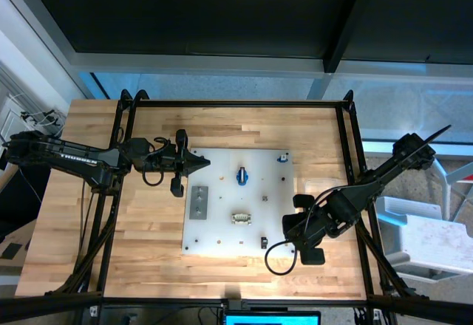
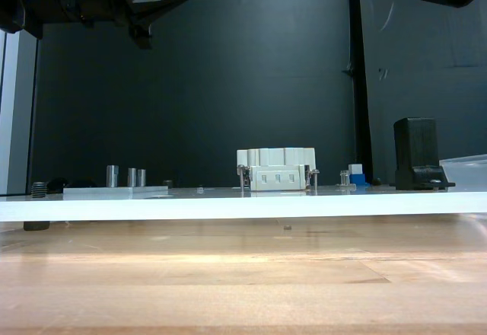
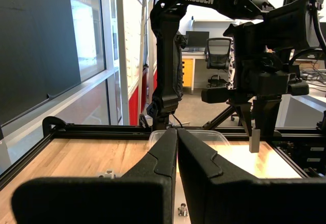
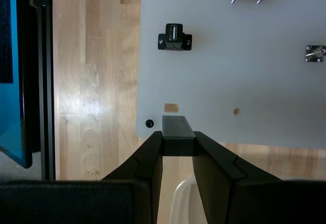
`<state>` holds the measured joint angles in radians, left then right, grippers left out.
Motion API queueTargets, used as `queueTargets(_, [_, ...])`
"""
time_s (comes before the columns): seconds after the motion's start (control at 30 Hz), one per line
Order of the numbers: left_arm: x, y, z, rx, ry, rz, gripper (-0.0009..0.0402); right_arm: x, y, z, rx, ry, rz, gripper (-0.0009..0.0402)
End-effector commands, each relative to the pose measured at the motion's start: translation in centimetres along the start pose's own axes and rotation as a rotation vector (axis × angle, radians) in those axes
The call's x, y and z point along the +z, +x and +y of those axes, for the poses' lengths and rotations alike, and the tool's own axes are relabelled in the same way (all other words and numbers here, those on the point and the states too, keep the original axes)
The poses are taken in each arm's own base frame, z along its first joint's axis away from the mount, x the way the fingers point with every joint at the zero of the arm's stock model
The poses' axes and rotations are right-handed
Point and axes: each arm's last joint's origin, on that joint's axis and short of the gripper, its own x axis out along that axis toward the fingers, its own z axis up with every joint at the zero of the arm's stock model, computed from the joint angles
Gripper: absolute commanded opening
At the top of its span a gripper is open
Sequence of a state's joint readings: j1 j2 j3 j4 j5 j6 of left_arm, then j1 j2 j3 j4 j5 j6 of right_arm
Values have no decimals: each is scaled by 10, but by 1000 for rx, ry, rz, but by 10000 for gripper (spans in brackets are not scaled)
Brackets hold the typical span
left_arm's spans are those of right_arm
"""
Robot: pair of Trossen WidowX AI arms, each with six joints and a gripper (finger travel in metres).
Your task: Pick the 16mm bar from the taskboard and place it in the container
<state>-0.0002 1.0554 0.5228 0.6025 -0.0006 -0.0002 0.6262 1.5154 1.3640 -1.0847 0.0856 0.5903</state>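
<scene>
Step in hand, by my reading: carry and release. Right gripper (image 4: 178, 141) has its jaws clamped on the 16mm bar (image 4: 178, 127), held off the taskboard (image 4: 244, 81) at its edge. Container (image 3: 209, 134) rim shows just under the jaws. Whether the bar is fully over the tub is hard to tell. Advice: centre it over the tub's middle, lower it inside the walls, and only then open the jaws, so it can't bounce onto the counter (image 1: 148, 251). Left gripper (image 3: 177, 135) hangs high over the board's far-left corner, jaws closed on nothing.

Counts: one bar gripped, one container, one taskboard, two arms, three short pegs (image 2: 132, 177) left standing.
</scene>
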Motion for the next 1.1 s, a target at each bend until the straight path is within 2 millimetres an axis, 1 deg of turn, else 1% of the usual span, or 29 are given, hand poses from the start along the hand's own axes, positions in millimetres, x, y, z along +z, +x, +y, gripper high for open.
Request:
queueTargets(0.03, [0,0,0,0,0,0,0,0,1,-1,-5,7,6,39])
queueTargets(0.2, [0,0,0,0,0,0,0,-3,0,-7,-15,53,11,39])
queueTargets(0.37, [0,0,0,0,0,0,0,-12,-1,-19,-36,130,30,39])
queueTargets(0.73, [0,0,0,0,0,0,0,-41,-2,-51,-61,290,34,39])
queueTargets(0.9, [0,0,0,0,0,0,0,-56,0,-62,-73,326,41,39])
queueTargets(1.1, [0,0,0,0,0,0,0,-71,1,-71,-71,326,43,39])
